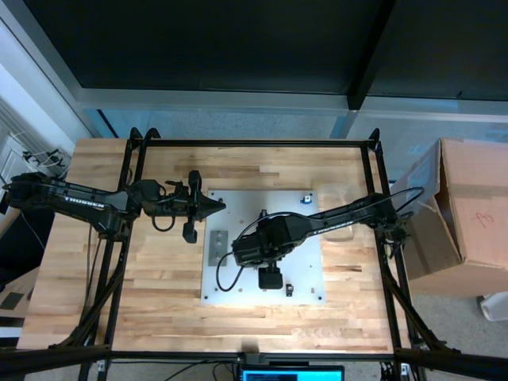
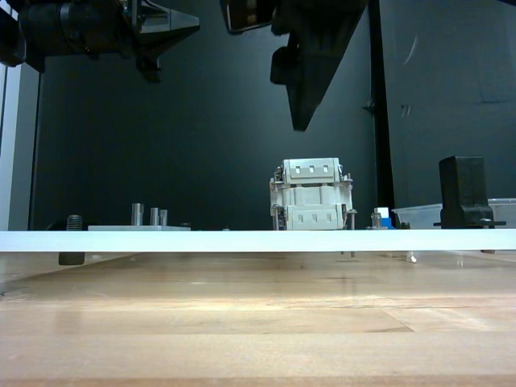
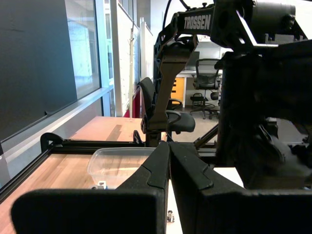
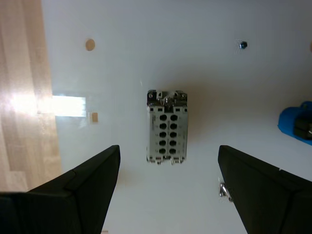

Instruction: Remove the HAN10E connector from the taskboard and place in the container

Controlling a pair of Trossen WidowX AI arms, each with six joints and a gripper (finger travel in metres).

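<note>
Right tool (image 4: 168,148) spread wide and empty, poised directly above HAN10E connector (image 4: 166,126), which stands upright in its seat on taskboard (image 1: 305,258). Left tool (image 1: 217,206) closed on nothing, aloft over the board's far-left edge. Container (image 3: 119,163) lies at the far-right corner. Judged progress: none; grasp, extraction and placement are all left.

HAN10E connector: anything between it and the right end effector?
Nothing: in the low view only open air separates the seated HAN10E connector from the open right end effector above it. The left end effector hangs shut over the taskboard's left edge.
</note>
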